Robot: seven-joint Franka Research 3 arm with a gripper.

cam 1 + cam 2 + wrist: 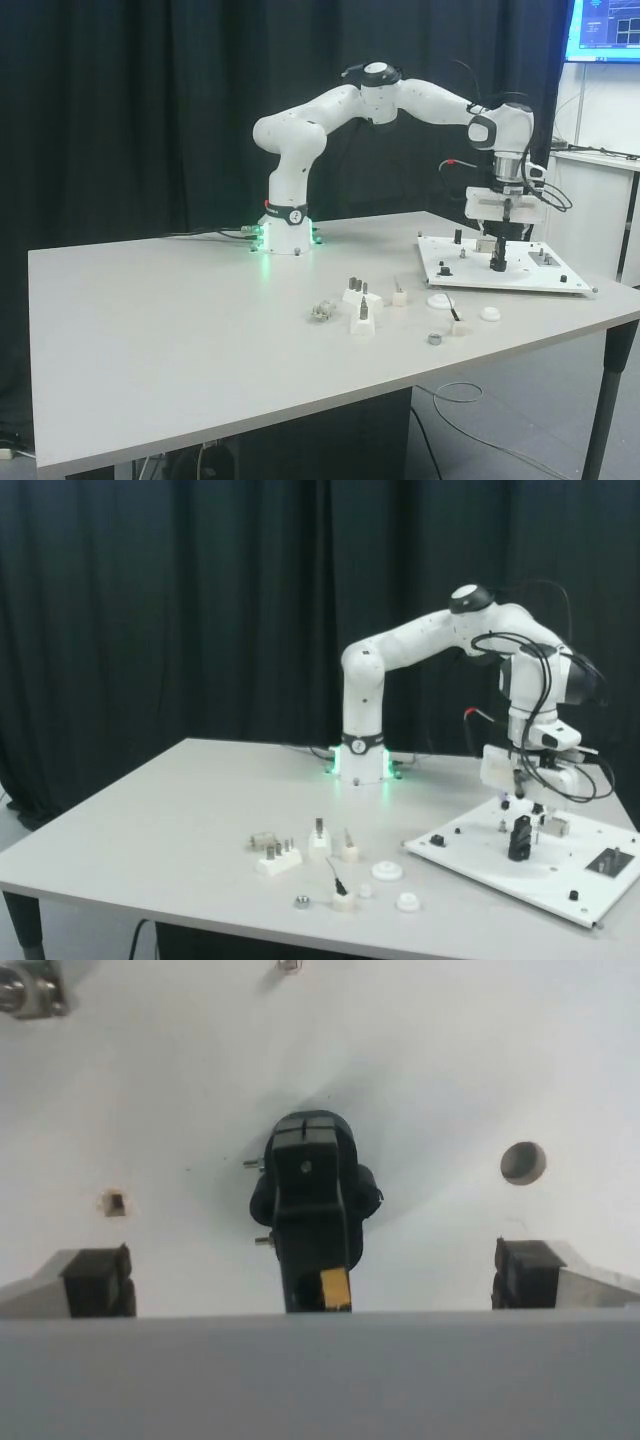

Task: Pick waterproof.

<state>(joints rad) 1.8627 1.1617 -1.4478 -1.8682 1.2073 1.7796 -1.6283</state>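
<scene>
One white arm point(430, 640) reaches over the white board point(520, 272) on the grey table point(180, 310). Its gripper point(312, 1275) hangs with jaws spread wide, and the black connector point(312, 1205) stands upright on the board directly beneath, centred between the fingers point(97, 1282), untouched.

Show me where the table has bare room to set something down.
Bare: the wide table stretch between the arm's base and the near edge. Crowded: the small parts in the middle and the white board under the tool.
</scene>
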